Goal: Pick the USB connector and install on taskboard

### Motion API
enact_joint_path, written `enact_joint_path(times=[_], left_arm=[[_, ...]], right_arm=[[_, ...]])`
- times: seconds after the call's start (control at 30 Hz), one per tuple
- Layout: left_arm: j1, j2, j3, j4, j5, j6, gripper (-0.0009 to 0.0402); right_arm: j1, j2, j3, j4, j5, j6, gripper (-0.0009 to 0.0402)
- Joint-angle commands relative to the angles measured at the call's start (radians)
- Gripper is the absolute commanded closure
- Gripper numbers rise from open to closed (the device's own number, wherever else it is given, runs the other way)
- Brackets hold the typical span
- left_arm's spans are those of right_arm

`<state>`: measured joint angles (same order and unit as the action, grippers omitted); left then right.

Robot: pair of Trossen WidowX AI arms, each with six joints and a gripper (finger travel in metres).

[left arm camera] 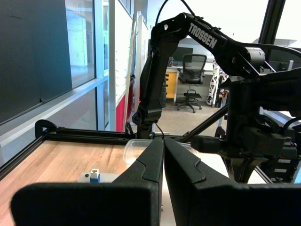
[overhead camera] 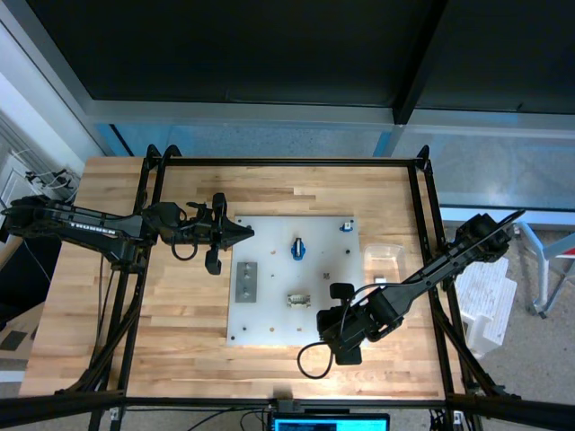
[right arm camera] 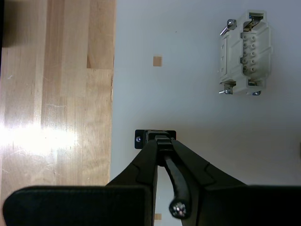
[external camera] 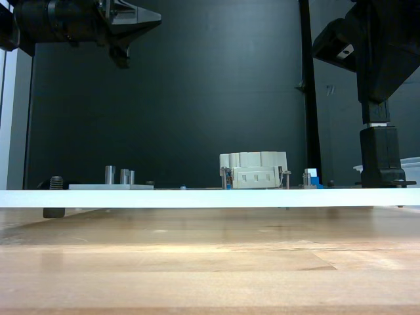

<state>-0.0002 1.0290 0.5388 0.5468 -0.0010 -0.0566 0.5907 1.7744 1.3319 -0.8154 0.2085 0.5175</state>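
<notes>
Right tool [right arm camera: 162,142] pinches the tiny dark USB connector [right arm camera: 172,175] at the black socket [right arm camera: 142,138] on the white square taskboard [right arm camera: 188,108]. Left tool [overhead camera: 244,232], closed and empty, hovers above the board's left edge.

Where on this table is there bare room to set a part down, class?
Bare wood lies left of the taskboard and along the far edge of the table. Crowded: the board's near right corner, where the right gripper clamps the USB connector; the left gripper hovers above its far left corner; clear tray on the right.
</notes>
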Motion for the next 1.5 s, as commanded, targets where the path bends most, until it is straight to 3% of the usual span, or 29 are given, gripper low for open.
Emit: enact_joint_path(times=[0.03,0.63,1.07,1.5], left_arm=[[0.0,0.0,0.0,0.0,0.0,0.0,0.0393],[0.0,0.0,0.0,0.002,0.0,0.0,0.0393],[0.0,0.0,0.0,0.001,0.0,0.0,0.0393],[0.0,0.0,0.0,0.0,0.0,0.0,0.0393]], right_arm=[[0.0,-0.002,-0.002,-0.001,-0.002,-0.001,0.0355],[0.001,-0.098,0.004,-0.011,0.0,0.0,0.0204],[0.0,-0.209,0.004,-0.098,0.001,0.002,0.0163],[0.001,-0.214,0.004,-0.1,0.0,0.002,0.0156]])
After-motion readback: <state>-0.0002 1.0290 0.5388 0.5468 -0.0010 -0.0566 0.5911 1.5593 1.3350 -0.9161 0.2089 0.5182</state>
